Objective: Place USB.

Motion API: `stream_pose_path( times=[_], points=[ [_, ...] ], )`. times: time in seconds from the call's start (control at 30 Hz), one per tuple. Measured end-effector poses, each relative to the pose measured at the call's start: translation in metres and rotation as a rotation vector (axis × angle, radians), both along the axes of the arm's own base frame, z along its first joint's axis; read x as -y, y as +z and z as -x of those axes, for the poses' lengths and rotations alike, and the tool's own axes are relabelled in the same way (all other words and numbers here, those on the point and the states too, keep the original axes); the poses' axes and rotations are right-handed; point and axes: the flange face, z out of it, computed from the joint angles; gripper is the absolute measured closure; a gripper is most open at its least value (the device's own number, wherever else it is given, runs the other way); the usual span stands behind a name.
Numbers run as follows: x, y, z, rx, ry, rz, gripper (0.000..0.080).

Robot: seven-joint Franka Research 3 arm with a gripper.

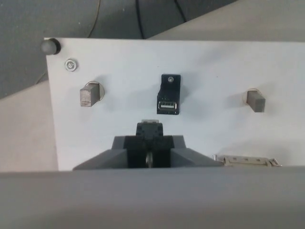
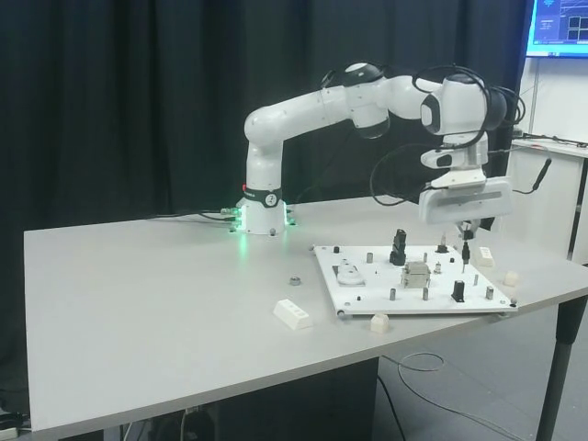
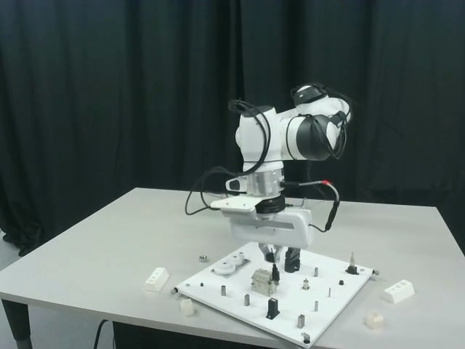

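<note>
Wrist view: fingers (image 1: 148, 143) clamped on half-hidden USB plug (image 1: 148, 130), below socket (image 1: 169, 99).

A robotics lab: black curtains (image 3: 109, 87) behind a grey table (image 2: 138, 294) bearing a white arm (image 2: 303, 110).

One white robot arm (image 3: 290, 138) and one white board (image 3: 276, 294) stand on one grey tabletop (image 3: 109, 247). About four small white blocks (image 3: 157, 278) lie loose around the board, though the count is uncertain.

Bare board (image 1: 214, 67) around USB socket (image 1: 169, 100)
</note>
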Motion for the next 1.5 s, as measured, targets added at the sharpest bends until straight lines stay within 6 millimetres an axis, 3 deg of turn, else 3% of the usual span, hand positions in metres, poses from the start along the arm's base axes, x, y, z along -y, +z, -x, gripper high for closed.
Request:
stream_pose_path(
  times=[0.9, 1.13, 1.5],
  points=[
    [0.011, 0.008, 0.0, -0.009, 0.001, 0.065, 0.0777],
    [0.033, 0.013, 0.004, -0.022, 0.024, 0.127, 0.0777],
    [0.091, 0.02, 0.023, -0.061, 0.073, 0.2, 0.0777]
  ],
)
